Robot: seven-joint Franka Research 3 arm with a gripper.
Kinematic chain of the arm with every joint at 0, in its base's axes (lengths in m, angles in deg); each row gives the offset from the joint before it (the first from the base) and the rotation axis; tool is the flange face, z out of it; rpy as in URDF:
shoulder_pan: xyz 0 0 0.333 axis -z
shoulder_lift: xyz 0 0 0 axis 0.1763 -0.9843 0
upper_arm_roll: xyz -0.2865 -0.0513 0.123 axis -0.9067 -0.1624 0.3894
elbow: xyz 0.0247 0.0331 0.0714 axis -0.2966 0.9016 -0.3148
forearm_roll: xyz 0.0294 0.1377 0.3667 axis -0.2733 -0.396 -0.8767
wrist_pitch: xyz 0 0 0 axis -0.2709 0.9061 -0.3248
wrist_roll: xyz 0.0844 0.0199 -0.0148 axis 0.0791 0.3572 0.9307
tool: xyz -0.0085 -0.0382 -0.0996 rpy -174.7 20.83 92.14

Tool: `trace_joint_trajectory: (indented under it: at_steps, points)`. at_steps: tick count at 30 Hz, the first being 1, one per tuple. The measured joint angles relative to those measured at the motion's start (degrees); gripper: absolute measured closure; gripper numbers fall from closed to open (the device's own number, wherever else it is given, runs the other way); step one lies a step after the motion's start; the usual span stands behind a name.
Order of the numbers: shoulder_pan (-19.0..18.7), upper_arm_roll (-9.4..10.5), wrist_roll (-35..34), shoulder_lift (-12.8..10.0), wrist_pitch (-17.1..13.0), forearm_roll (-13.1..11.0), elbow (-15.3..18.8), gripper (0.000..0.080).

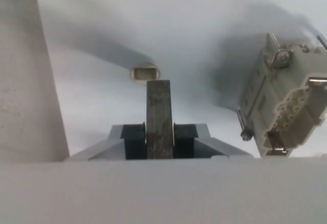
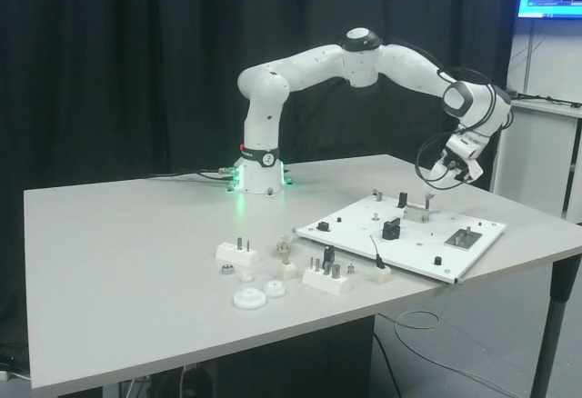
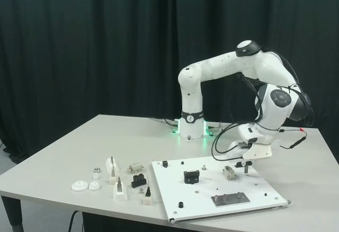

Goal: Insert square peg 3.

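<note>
gripping a grey square peg (image 1: 159, 119) between closed-in fingers, gripper (image 1: 159, 141) over the white board (image 2: 364, 234) | wrist view alone: rounded slot (image 1: 146, 72) just past the peg tip, grey multi-pin connector (image 1: 288, 106) beside | room views alone: white arm (image 3: 228, 65), grey table (image 2: 118, 253) | no readable writing

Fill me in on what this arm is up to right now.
The white Franka arm is working over the white board on the grey table. Its gripper is shut on a square peg, held upright just above the board. In the wrist view, the peg's tip sits close to a small rounded slot in the board but is not in it yet. A grey multi-pin connector is mounted off to one side.
</note>
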Motion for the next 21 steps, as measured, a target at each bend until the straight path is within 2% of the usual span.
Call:
trace_joint_trajectory:
  at_steps: [21]
  points:
    - [0.64,0.84,0.12,-0.03,0.55,0.54,-0.91,0.0691]
